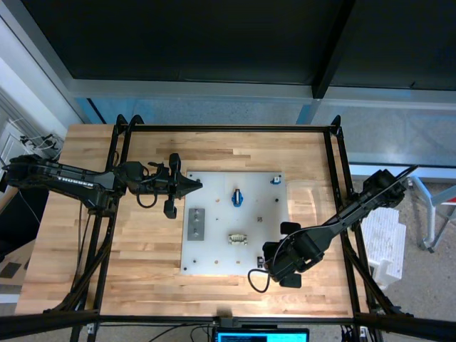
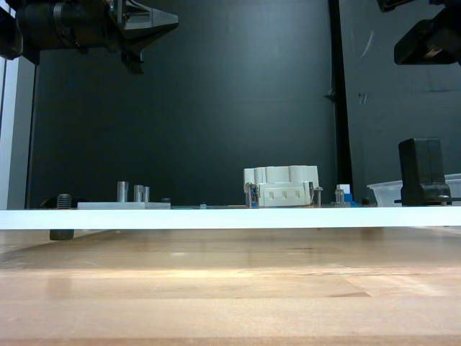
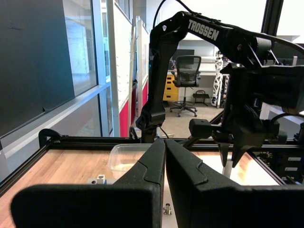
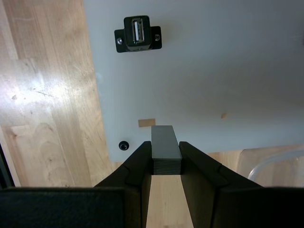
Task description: Pick the 16mm bar and install on taskboard
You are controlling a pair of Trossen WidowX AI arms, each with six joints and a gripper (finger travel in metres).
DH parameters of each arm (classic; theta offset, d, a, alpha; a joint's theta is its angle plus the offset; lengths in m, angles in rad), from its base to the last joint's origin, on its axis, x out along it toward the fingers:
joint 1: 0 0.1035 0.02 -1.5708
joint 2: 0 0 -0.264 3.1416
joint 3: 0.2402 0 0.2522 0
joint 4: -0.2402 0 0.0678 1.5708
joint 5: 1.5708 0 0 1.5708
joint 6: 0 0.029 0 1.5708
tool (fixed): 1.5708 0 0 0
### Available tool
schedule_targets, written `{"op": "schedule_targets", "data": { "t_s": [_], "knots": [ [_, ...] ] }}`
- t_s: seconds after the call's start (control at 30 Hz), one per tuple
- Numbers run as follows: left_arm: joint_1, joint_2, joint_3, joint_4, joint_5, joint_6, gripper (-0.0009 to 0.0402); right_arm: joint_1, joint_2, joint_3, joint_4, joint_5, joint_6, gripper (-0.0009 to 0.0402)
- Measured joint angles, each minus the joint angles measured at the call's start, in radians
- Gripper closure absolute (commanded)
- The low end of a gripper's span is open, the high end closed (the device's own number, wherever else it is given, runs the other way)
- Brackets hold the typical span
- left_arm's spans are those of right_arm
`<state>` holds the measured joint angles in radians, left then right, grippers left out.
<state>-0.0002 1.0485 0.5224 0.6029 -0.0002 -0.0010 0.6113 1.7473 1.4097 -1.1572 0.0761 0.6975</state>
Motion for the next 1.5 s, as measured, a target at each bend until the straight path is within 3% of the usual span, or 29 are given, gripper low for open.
{"op": "schedule_targets", "data": {
  "t_s": [1.5],
  "knots": [
    [0.000, 0.000, 0.000, 0.000, 0.000, 0.000, 0.0393, 0.031, 0.050, -0.048, 0.071, -0.001, -0.023, 0.0389]
  ]
}}
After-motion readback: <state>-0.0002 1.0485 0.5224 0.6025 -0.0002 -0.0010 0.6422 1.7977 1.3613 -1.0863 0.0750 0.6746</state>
